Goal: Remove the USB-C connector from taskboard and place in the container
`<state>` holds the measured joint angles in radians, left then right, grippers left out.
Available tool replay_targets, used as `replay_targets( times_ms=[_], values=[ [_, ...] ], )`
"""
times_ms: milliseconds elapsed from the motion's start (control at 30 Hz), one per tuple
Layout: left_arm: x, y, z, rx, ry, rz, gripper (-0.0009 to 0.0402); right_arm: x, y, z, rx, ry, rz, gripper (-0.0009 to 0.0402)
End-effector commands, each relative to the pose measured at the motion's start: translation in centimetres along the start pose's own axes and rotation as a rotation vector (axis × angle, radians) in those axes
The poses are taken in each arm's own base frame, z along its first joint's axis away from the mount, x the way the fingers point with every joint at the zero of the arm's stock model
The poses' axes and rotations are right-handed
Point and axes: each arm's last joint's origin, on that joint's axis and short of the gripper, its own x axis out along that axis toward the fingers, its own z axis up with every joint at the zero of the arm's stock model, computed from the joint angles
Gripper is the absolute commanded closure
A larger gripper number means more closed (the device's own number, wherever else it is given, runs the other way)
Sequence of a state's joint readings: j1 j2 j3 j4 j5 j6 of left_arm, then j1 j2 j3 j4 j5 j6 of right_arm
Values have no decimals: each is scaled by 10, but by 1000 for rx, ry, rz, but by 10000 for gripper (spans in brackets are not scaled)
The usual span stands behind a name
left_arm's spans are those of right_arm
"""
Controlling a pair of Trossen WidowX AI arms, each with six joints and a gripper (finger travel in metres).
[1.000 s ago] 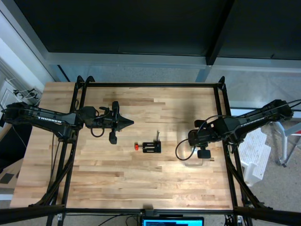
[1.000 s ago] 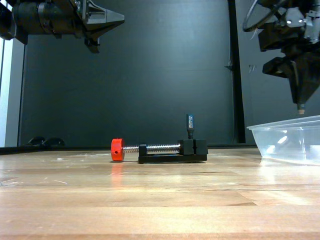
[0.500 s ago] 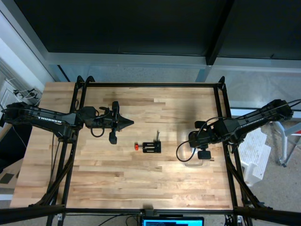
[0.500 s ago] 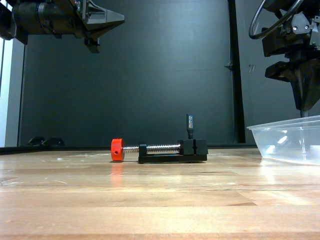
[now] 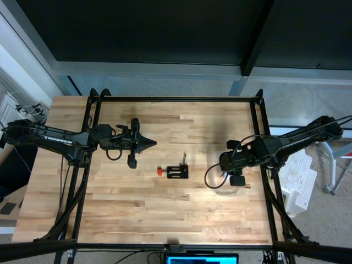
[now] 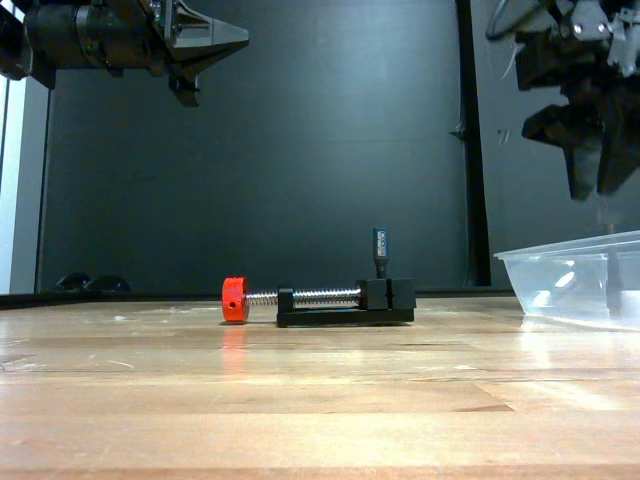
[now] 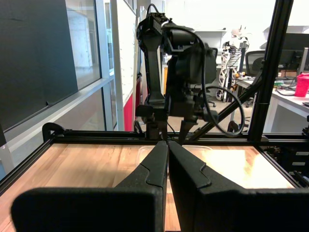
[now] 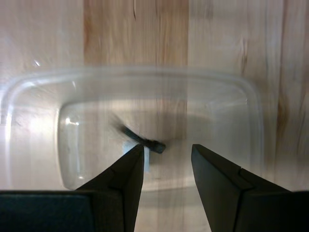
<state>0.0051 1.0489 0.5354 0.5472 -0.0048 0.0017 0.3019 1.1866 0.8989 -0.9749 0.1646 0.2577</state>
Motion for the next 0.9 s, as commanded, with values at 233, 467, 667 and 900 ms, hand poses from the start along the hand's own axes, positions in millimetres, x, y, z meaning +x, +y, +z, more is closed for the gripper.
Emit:
replay_targets(
  times_ms=[233, 467, 667, 900],
  values=[
    [0, 0, 0, 0, 0, 0, 393, -9, 0, 4, 1, -5, 2, 248],
    [0, 0, 0, 0, 0, 0, 393, -10, -4, 5, 50, -25, 2, 249],
    [0, 0, 0, 0, 0, 0, 393, -24, -13, 16, 89, -245, 36, 272],
    [0, 0, 0, 0, 0, 0, 393, -35, -36, 36, 112, -491, 33, 333]
  ],
)
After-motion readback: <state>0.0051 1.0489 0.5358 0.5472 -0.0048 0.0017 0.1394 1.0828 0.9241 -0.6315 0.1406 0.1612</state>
